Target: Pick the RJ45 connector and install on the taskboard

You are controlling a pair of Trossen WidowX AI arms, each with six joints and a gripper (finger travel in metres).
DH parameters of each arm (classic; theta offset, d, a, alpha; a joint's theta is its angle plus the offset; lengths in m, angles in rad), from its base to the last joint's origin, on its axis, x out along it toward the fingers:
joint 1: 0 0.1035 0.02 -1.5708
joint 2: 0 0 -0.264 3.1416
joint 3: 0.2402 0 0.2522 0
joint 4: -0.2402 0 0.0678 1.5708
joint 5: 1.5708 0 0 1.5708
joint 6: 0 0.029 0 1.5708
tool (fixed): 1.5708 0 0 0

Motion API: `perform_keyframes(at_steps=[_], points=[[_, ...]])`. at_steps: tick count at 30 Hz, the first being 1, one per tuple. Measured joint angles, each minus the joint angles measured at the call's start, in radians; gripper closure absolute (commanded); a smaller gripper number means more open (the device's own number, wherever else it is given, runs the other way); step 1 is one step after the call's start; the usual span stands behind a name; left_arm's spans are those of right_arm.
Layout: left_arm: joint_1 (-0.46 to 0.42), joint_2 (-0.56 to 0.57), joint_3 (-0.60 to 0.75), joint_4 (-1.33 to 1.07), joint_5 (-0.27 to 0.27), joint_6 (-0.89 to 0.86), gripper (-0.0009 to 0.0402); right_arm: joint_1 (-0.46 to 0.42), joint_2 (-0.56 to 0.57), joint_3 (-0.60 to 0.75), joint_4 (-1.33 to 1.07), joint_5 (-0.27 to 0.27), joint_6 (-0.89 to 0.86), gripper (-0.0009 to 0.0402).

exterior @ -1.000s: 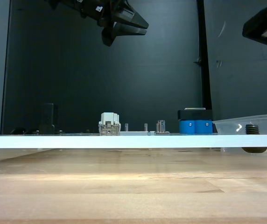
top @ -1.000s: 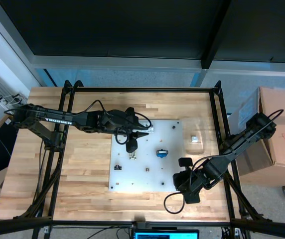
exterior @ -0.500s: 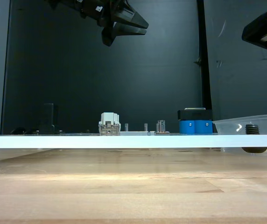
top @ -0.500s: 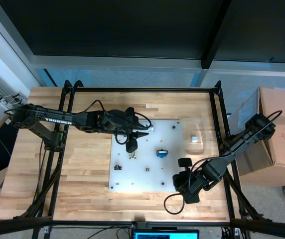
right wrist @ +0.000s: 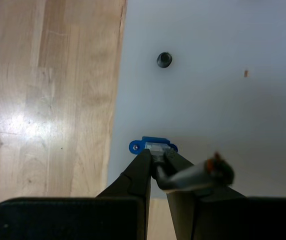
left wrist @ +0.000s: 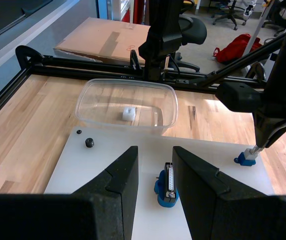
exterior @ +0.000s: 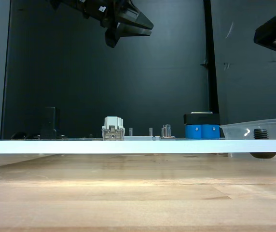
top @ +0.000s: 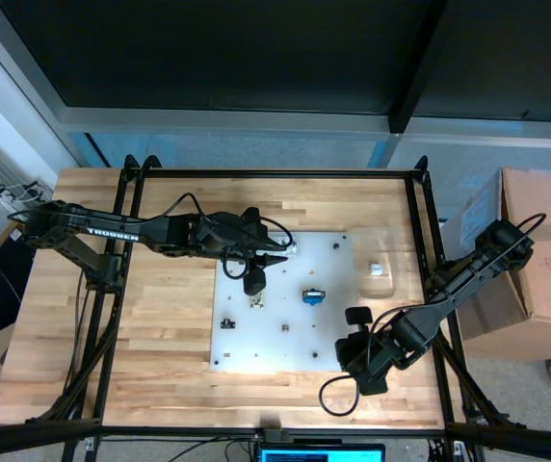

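The RJ45 connector (right wrist: 156,146), a clear plug on a grey cable (right wrist: 193,176), sits in a blue seat (right wrist: 137,146) at the near right corner of the white taskboard (top: 285,342). How deep it sits I cannot tell. My right gripper (right wrist: 156,156) is shut on it from above, low over that corner (top: 351,358). The left wrist view shows the right gripper (left wrist: 259,145) standing over the blue seat (left wrist: 245,159). High over the board's far left part, my left gripper (top: 279,254) (exterior: 146,26) (left wrist: 154,150) is open, with nothing between its fingers.
A clear plastic bin (left wrist: 128,102) holding a small white piece (left wrist: 128,114) lies past the board's right far edge (top: 380,267). A blue D-sub connector (left wrist: 168,185) stands mid-board. A grey-white part (exterior: 113,130) sits on the board. A cardboard box (top: 536,265) is at the right.
The right arm has shifted slightly, its wrist moving a little up and to the right in the low view. The left arm has not moved.
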Motion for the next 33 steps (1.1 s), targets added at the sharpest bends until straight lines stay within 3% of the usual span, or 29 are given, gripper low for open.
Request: perform_keyframes(at_steps=[33], points=[[0.000,0.000,0.000,0.000,0.000,0.000,0.0303,0.004,-0.014,-0.011,-0.001,0.030,0.002,0.0393]])
